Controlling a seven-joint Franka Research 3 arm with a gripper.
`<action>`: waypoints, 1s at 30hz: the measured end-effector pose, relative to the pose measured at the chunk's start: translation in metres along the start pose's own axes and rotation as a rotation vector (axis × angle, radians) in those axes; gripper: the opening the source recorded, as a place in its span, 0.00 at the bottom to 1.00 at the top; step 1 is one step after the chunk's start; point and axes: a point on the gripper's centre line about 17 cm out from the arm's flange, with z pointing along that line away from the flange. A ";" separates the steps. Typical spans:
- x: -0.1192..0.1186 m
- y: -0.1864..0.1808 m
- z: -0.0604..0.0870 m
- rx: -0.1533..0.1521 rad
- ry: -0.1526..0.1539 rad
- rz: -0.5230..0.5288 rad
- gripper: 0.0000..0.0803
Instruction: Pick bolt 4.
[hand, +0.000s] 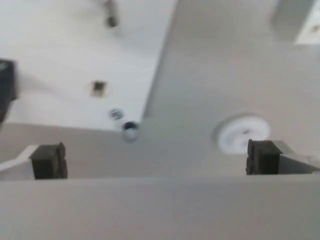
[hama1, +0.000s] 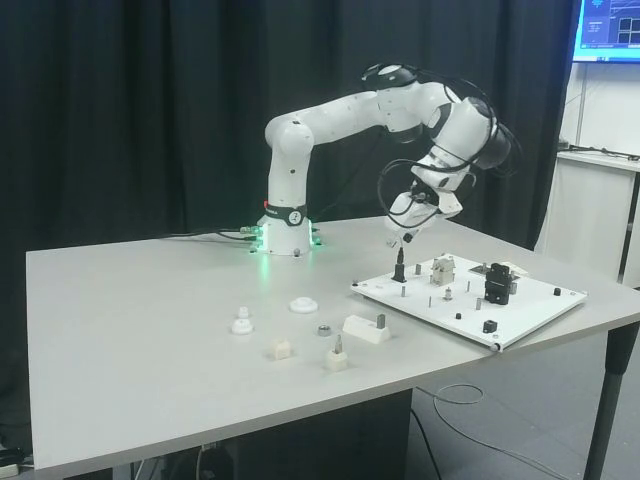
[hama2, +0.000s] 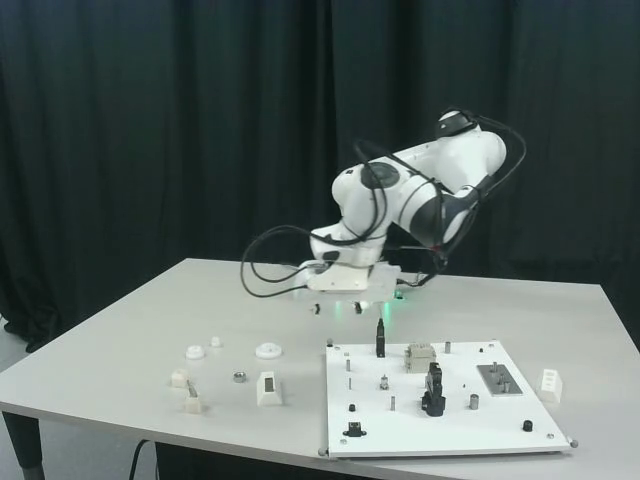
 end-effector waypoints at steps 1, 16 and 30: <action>0.001 0.006 0.001 -0.001 0.009 0.000 1.00; -0.008 0.088 0.029 0.056 0.136 -0.035 1.00; -0.014 0.138 0.072 0.131 0.306 -0.080 1.00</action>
